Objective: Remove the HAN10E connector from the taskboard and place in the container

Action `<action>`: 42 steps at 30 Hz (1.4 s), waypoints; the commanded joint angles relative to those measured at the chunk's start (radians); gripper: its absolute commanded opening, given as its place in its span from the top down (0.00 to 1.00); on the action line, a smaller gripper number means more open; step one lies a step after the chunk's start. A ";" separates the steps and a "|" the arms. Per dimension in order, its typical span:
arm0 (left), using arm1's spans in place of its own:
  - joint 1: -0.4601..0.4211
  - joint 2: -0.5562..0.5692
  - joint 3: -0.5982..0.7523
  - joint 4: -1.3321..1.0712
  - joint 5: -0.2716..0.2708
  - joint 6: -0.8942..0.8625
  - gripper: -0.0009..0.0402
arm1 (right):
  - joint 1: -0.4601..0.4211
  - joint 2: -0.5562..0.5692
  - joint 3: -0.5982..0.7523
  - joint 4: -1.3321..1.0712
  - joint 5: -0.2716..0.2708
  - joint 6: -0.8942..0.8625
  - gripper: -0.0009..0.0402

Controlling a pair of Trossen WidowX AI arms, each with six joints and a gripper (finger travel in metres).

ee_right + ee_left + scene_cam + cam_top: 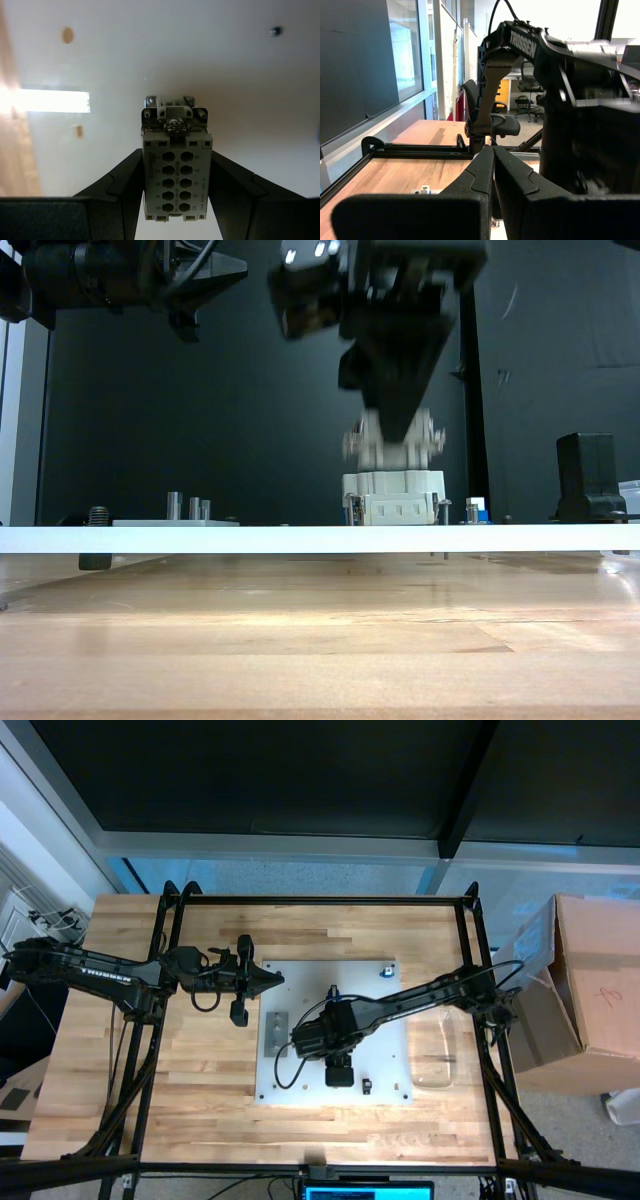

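HAN10E connector (175,175) clamped in right gripper (175,155) jaws, sitting right atop its base (393,498) on the taskboard (300,1095), can't tell if it's clear | see-through container (435,1060) just beside board | left gripper (493,165) farther back, raised, jaws pressed together

On the wooden table (200,1105) lies the white taskboard (385,1055), with a clear container (436,1058) just beside its right edge. The left gripper (272,978) hangs over the board's far left corner, its fingers drawn together to a point. The right gripper (339,1072) points down over the board's near middle, hiding the HAN10E connector beneath it. A grey block (275,1030) sits near the board's left edge.
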 commanded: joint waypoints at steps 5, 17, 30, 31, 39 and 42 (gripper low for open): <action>0.000 0.000 0.000 0.000 0.000 0.000 0.98 | -0.001 -0.077 0.001 0.000 0.001 0.000 0.98; 0.000 0.000 0.000 0.000 0.000 0.000 0.98 | 0.009 -0.143 0.000 -0.045 0.000 0.000 0.98; 0.000 0.000 0.000 0.000 0.000 0.000 0.98 | 0.035 -0.286 -0.172 -0.060 0.004 0.055 0.98; 0.000 0.000 0.000 0.000 0.000 0.000 0.98 | 0.037 -0.303 -0.203 -0.047 0.003 0.060 0.98; 0.000 0.000 0.000 0.000 0.000 0.000 0.98 | 0.042 -0.478 -0.472 0.036 0.010 0.178 0.98; 0.000 0.000 0.000 0.000 0.000 0.000 0.98 | 0.044 -0.540 -0.571 0.055 0.011 0.228 0.98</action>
